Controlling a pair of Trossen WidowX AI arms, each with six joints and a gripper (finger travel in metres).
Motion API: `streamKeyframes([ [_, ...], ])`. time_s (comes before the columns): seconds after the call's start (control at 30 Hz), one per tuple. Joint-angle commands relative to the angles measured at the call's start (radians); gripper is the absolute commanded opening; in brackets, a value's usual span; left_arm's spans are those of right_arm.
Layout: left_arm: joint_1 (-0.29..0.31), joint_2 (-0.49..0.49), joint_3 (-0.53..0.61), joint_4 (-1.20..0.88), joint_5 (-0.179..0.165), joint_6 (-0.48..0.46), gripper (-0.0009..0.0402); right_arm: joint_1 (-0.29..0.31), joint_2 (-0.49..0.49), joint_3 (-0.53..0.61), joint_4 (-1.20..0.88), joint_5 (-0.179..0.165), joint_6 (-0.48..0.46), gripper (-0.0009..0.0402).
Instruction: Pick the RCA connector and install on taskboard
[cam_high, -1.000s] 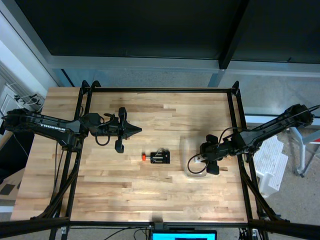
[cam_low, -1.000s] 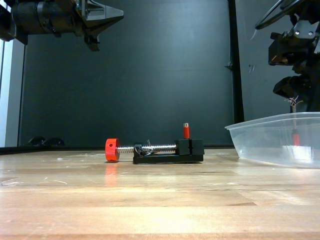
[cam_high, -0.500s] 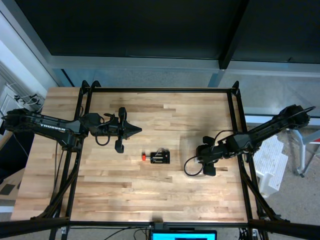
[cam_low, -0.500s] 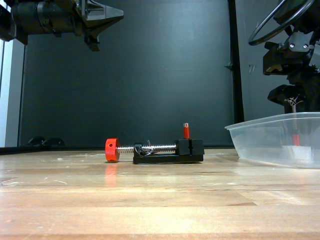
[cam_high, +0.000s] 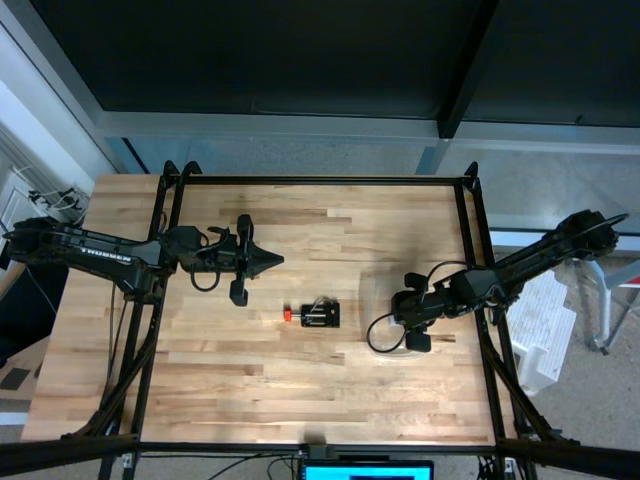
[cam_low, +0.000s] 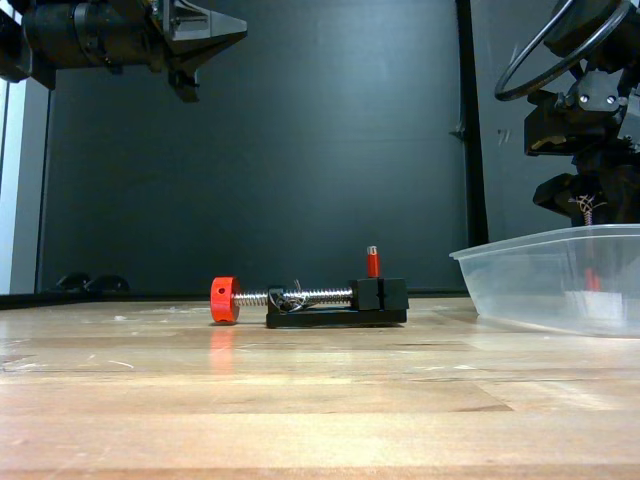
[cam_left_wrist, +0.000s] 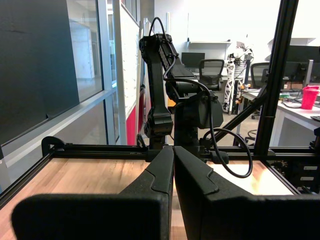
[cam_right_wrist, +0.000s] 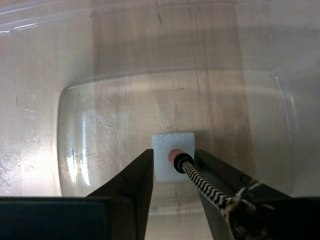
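The RCA connector (cam_right_wrist: 174, 156) is a pink-tipped plug on a braided cable, standing in a small white block inside the clear tray (cam_right_wrist: 75, 125). My right gripper (cam_right_wrist: 172, 152) is open above it, one finger on each side of the block, not touching it. In the low view the connector (cam_low: 591, 280) shows through the tray wall below the right gripper (cam_low: 590, 215). The taskboard (cam_high: 315, 315) is a small black block with a red knob (cam_low: 224, 299), lying mid-table. My left gripper (cam_high: 275, 261) hovers shut, high above the table to the left of the taskboard.
The clear tray (cam_high: 372, 290) sits on the wooden table to the right of the taskboard (cam_low: 335, 300). A black frame (cam_high: 320, 181) runs around the table. The left gripper (cam_left_wrist: 173, 160) points across at the right arm.
The right gripper has shifted a little left and lower over the tray. The left arm and the taskboard have not moved.
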Motion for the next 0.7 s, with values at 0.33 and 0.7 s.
streamKeyframes([
  [0.33,0.000,0.000,0.000,0.000,0.000,0.000,0.0000,-0.001,0.000,0.000,0.000,0.019,0.001,0.0014],
  [0.7,0.000,0.000,0.000,0.000,0.000,0.000,0.0000,-0.001,-0.004,0.006,-0.014,0.012,0.000,-0.0001],
])
